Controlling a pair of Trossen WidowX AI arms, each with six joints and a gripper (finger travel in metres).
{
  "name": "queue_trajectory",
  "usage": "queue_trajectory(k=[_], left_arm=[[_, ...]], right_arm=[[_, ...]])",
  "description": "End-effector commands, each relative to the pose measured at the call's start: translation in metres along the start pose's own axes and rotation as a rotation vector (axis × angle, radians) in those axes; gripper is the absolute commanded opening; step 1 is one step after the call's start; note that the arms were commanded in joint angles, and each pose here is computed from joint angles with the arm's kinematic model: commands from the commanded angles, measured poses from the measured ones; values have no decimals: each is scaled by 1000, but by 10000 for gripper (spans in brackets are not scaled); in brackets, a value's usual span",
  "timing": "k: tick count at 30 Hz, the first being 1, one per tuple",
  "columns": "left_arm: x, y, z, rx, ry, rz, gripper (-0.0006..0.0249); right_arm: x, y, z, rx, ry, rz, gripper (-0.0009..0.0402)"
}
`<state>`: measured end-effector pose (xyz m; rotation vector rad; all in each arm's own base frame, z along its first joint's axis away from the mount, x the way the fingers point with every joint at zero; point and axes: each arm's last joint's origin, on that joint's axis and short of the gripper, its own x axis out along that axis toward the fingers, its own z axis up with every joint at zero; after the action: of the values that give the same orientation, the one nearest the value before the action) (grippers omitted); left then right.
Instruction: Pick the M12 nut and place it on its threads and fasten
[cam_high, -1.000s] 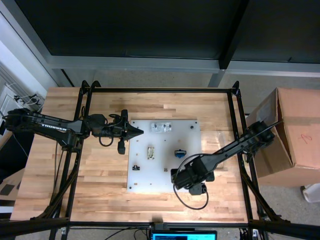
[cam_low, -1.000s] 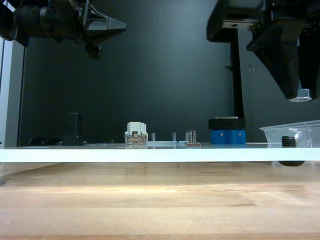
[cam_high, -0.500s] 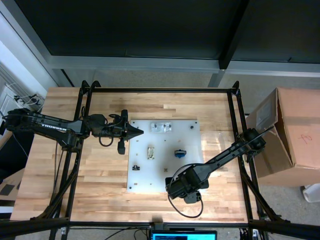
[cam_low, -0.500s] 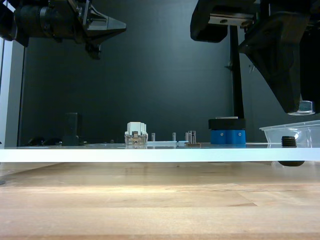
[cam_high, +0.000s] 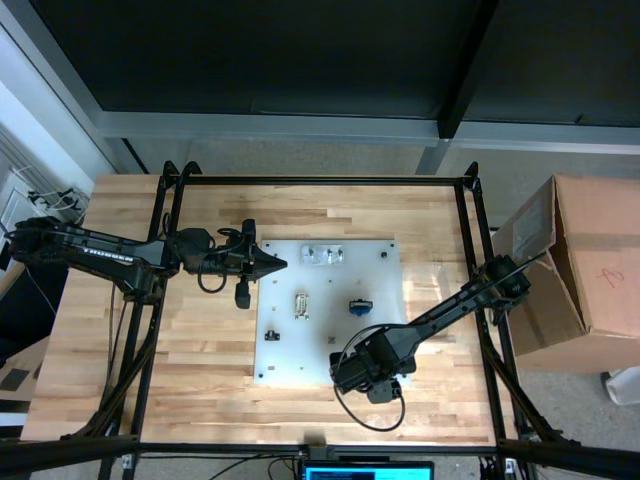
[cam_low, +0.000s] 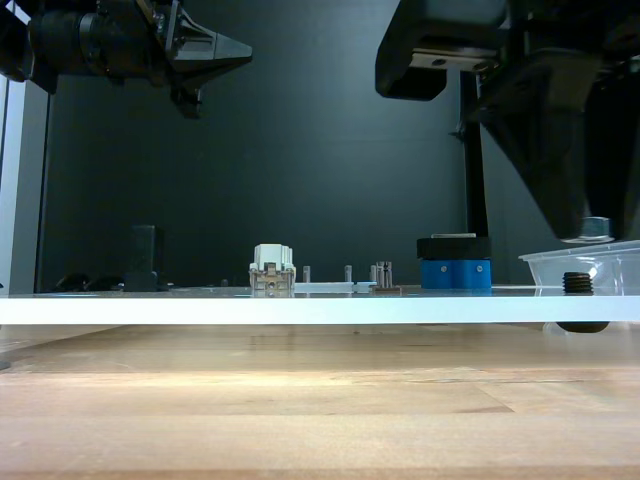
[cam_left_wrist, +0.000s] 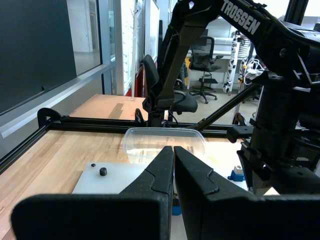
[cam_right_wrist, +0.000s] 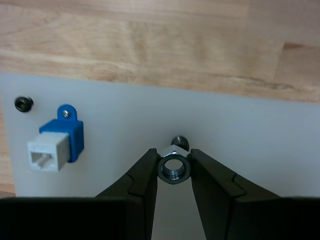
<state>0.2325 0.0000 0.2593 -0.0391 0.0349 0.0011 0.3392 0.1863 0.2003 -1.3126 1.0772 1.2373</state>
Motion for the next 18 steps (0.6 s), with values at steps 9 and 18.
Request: queue_trajectory(k=[9, 18], left_arm=[[0, 0, 0, 0, 0, 0, 0], [0, 0, 0, 0, 0, 0, 0]], right_arm=[[0, -1, -1, 8, -1, -3, 29], [6, -2, 0, 6, 1, 3, 29]])
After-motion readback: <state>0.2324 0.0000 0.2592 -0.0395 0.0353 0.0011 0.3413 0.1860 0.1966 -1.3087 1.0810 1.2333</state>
